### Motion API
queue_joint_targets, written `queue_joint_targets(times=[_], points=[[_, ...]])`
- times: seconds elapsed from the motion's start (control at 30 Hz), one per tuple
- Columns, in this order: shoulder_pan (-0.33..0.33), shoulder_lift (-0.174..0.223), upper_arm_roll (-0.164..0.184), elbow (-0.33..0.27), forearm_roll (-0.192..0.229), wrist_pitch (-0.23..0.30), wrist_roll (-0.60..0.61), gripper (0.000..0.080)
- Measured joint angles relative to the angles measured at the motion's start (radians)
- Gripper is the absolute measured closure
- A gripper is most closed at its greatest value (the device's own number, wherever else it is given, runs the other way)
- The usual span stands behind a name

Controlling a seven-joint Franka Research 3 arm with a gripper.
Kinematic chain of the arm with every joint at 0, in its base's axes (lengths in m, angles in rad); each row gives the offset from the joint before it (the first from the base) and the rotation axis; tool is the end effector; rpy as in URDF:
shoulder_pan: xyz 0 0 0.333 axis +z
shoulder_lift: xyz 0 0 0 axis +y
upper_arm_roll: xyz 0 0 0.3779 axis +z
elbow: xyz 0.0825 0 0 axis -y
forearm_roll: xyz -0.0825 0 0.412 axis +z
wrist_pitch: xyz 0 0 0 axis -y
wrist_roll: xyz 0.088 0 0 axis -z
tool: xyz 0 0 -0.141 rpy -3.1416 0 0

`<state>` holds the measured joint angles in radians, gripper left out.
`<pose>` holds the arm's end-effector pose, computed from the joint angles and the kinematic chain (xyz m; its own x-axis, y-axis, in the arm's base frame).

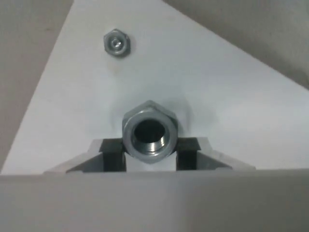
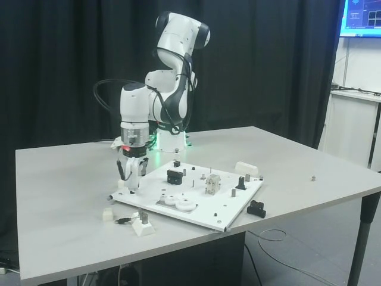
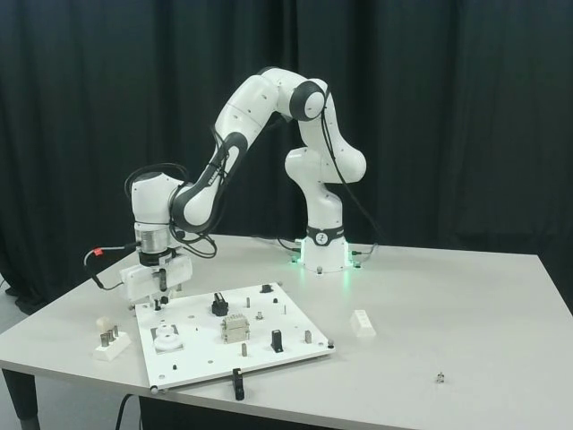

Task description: Insert bolt 4.

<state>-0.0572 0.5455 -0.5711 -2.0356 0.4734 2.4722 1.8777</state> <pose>0.5282 -0.3632 0.2088 -0.9465 -0.3224 -0.0143 -0.3222 0.9466 -0.0135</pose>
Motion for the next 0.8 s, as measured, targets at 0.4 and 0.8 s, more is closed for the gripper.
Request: queue_joint_targets(times=[0.4,0.8], points=[[0.0,0.002,-0.005,0.001,0.036,0.0,0.108,0.0581],[0.0,0.006,-0.006,0.008,0.037,-0.006,0.201,0.0581]])
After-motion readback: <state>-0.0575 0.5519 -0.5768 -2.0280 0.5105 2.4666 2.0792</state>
